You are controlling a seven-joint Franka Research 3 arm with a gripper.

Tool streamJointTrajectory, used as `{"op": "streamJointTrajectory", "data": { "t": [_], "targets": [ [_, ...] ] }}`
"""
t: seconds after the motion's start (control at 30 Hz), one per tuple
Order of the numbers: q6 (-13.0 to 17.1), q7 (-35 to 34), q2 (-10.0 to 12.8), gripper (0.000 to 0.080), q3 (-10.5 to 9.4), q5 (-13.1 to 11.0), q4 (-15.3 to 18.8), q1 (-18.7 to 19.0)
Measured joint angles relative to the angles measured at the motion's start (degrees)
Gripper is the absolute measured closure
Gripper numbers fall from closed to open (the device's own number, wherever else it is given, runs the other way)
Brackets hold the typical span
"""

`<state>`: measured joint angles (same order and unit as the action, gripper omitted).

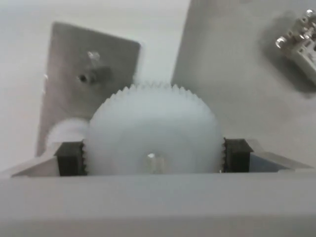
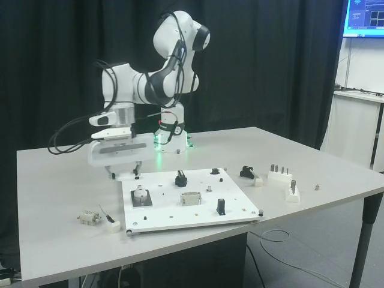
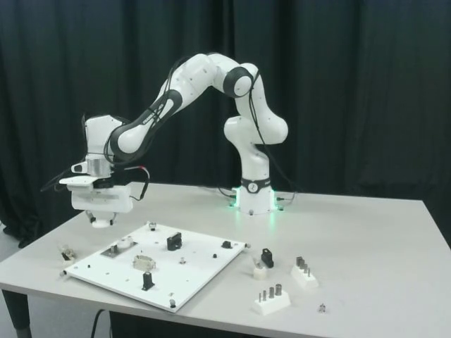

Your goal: Insert large gear.

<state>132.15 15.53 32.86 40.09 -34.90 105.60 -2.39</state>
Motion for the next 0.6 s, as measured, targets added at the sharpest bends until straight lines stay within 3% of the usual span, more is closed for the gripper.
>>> {"op": "streamJointTrajectory", "data": {
  "t": [0.27,0.6],
  "targets": [
    [-1.4,-7.5,1.4,0.0206,-0.23,1.8,-2.1,1.4],
    [-0.6,-8.4,3.7,0.0206,-1.62,1.8,-3.7,1.6]
  ]
}}
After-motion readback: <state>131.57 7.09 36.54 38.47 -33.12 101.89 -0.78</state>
